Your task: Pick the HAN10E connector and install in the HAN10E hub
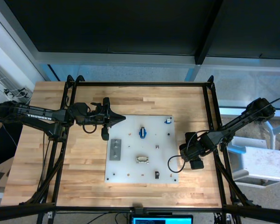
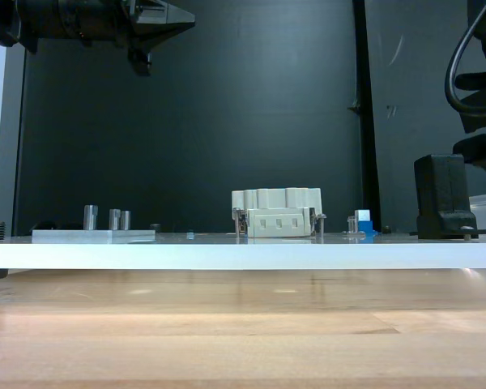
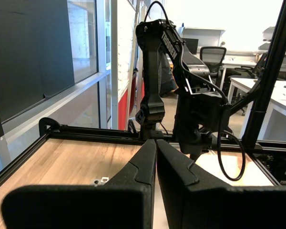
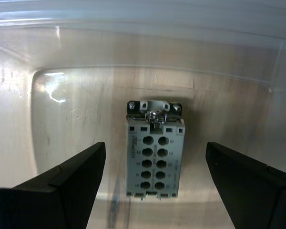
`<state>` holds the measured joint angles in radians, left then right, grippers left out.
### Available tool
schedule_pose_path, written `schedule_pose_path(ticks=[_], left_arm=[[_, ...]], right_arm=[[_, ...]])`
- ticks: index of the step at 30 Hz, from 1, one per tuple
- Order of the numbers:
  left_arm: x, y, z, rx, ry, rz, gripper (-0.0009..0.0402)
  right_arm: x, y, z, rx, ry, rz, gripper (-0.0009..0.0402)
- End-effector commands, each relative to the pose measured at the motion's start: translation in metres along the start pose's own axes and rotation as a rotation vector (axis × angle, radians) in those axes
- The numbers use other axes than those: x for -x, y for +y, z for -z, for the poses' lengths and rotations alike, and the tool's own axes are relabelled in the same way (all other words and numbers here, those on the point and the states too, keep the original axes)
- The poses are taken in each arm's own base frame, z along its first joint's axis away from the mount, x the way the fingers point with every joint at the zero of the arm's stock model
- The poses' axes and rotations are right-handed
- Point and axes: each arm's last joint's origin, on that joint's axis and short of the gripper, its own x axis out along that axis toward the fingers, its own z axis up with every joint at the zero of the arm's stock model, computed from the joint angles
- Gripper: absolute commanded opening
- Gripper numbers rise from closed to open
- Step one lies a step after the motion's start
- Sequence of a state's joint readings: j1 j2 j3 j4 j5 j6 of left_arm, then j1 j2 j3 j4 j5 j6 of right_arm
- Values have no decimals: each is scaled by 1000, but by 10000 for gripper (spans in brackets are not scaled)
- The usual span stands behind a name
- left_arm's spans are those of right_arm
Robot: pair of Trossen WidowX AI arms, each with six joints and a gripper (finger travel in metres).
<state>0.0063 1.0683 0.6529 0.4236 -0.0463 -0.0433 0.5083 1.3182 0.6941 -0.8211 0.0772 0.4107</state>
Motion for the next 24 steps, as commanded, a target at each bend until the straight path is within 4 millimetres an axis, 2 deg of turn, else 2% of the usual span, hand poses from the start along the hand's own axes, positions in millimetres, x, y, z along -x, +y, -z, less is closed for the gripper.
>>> schedule_pose_path(ticks=[1, 9, 24], left_arm=[[0, 0, 0, 0, -1, 0, 0], [0, 0, 0, 0, -1, 0, 0], [0, 0, 0, 0, -1, 0, 0]], right_arm=[[-2, -1, 1, -6, -2, 1, 287], [-6, -2, 3, -8, 4, 3, 255], [-6, -4, 3, -14, 5, 3, 130]])
